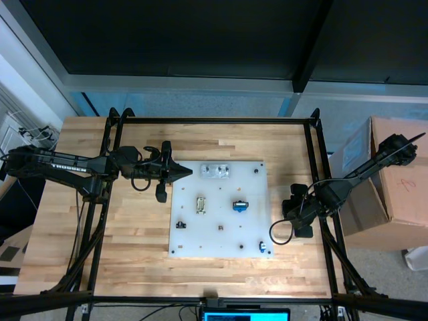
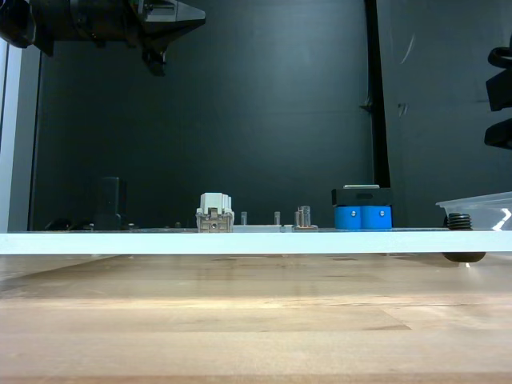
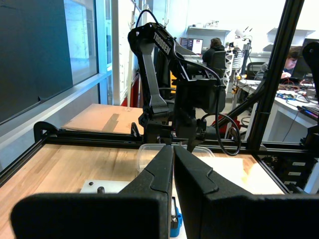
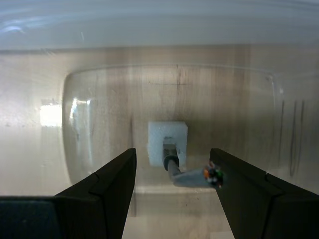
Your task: Pick the RJ45 connector and install on the taskboard
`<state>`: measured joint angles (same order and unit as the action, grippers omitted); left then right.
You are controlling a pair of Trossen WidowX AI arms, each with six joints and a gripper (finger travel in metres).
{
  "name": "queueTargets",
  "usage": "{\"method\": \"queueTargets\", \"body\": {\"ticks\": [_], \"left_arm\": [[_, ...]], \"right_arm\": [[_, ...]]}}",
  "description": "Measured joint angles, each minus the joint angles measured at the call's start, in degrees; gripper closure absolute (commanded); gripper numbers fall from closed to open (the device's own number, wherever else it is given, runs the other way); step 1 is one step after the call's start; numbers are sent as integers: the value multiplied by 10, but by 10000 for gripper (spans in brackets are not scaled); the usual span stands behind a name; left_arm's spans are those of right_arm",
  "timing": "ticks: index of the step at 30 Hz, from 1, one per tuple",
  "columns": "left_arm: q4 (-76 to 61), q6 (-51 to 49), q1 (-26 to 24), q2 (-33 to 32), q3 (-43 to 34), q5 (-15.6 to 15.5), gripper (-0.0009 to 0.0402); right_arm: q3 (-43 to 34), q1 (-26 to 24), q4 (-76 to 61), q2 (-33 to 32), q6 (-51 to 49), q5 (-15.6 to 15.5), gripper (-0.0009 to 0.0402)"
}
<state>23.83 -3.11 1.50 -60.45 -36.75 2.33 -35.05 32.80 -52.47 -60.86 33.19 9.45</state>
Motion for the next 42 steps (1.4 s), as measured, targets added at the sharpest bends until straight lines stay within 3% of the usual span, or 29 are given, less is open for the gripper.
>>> {"method": "queueTargets", "body": {"ticks": [7,11,17,25,30,42], "left_arm": [[0,0,0,0,0,0,393],[0,0,0,0,0,0,392],[0,0,0,0,0,0,393],[0,0,0,0,0,0,393],[0,0,0,0,0,0,393],[0,0,0,0,0,0,393]], "right_arm": [[6,1,6,0,0,0,192],[8,1,7,0,0,0,217],[8,1,7,0,0,0,282],[8,2,7,0,0,2,398],[6,2,7,0,-1,1,381],[-66,2,-68,1,-7,0,391]]}}
